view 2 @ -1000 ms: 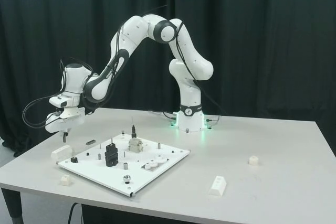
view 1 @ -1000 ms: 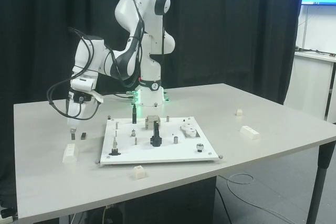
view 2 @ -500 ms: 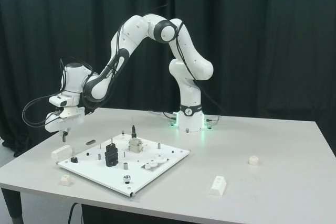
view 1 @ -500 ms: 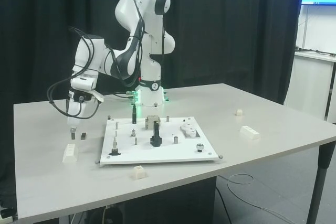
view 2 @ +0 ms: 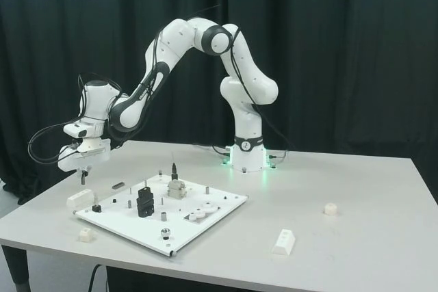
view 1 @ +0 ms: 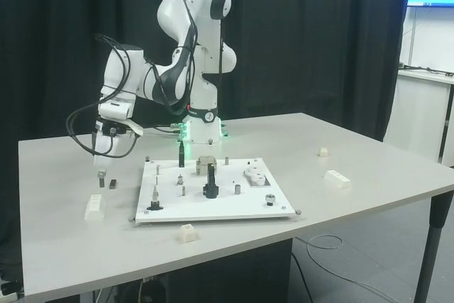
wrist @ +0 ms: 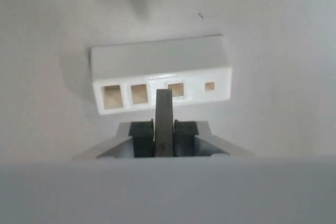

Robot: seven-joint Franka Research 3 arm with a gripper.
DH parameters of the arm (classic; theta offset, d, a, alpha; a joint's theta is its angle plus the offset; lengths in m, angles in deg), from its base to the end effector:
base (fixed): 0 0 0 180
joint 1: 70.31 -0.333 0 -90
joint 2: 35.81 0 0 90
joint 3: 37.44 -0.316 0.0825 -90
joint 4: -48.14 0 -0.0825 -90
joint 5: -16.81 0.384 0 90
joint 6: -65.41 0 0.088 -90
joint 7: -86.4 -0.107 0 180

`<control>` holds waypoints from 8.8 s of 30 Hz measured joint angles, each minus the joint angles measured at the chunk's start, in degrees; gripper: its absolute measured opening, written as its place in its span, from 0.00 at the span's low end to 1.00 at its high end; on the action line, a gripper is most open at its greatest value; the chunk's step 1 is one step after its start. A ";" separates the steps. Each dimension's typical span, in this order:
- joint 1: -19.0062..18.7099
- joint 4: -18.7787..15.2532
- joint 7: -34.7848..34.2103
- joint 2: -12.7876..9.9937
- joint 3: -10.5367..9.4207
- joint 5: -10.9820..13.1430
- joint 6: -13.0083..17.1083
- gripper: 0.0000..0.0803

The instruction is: Insert square peg 3.

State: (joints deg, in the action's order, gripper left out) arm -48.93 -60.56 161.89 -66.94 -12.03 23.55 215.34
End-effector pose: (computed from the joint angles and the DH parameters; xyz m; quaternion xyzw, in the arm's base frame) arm 0.4612 -0.4639 0.2617 0.9612 0.2393 -0.0076 0.1371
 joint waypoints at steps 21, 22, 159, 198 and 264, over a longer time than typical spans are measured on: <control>-3.37 2.41 -10.24 2.51 0.16 -0.05 -8.72 0.09; -3.68 2.62 -10.78 2.70 0.24 -0.05 -9.49 0.09; -32.88 -20.82 -127.58 35.61 3.20 -17.05 -37.00 0.09; -29.88 -31.10 -125.05 43.69 3.42 -21.62 -30.40 0.09; -30.28 -35.95 -120.49 34.70 3.37 -14.92 -23.92 0.09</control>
State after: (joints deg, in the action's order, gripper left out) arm -79.20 -96.50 41.40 -32.24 -8.66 8.63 191.42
